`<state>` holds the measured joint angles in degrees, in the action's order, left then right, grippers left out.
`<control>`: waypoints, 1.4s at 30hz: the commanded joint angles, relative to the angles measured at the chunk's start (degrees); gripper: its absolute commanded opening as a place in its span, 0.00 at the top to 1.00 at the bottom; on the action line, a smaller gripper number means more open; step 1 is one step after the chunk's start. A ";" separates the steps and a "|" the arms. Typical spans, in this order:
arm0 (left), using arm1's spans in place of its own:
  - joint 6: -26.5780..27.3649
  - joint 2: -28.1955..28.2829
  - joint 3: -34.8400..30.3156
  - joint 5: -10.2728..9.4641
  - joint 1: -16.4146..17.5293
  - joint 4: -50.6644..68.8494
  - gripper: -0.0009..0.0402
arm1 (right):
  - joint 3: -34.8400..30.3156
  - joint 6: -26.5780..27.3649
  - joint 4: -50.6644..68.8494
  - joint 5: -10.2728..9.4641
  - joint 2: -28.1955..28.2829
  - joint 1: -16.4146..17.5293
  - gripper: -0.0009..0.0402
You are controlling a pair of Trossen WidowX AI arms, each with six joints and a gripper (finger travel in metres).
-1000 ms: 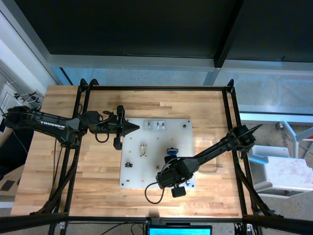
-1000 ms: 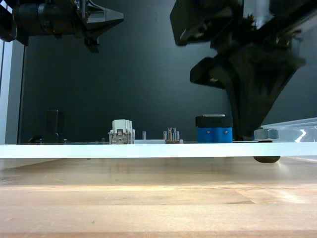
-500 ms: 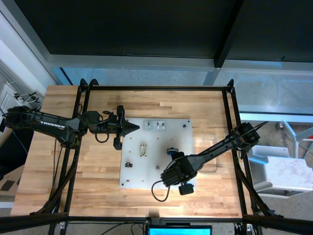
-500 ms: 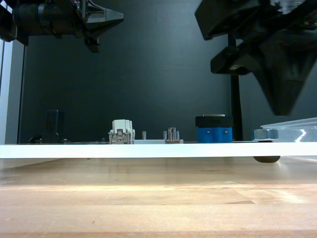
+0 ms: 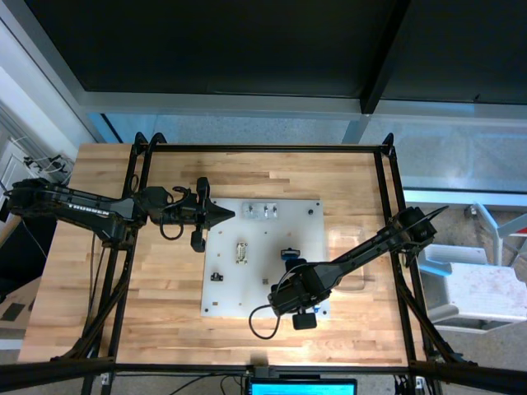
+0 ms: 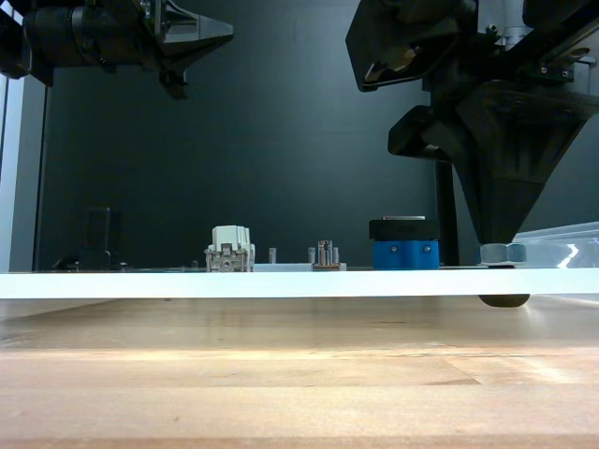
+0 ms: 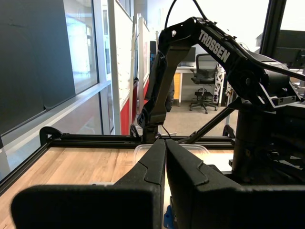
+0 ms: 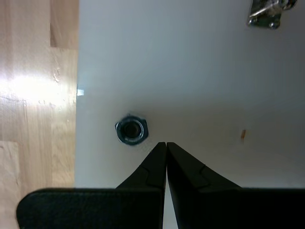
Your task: Pick the M12 fastener and fasten on the M12 threads
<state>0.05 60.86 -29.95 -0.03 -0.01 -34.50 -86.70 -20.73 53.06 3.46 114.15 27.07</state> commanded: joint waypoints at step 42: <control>-0.02 0.00 0.00 0.02 0.00 0.00 0.98 | 0.44 0.02 -0.46 0.59 0.24 0.31 0.98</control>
<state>0.03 60.86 -29.95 -0.03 -0.01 -34.50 -86.24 -20.75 52.80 3.92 113.99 27.42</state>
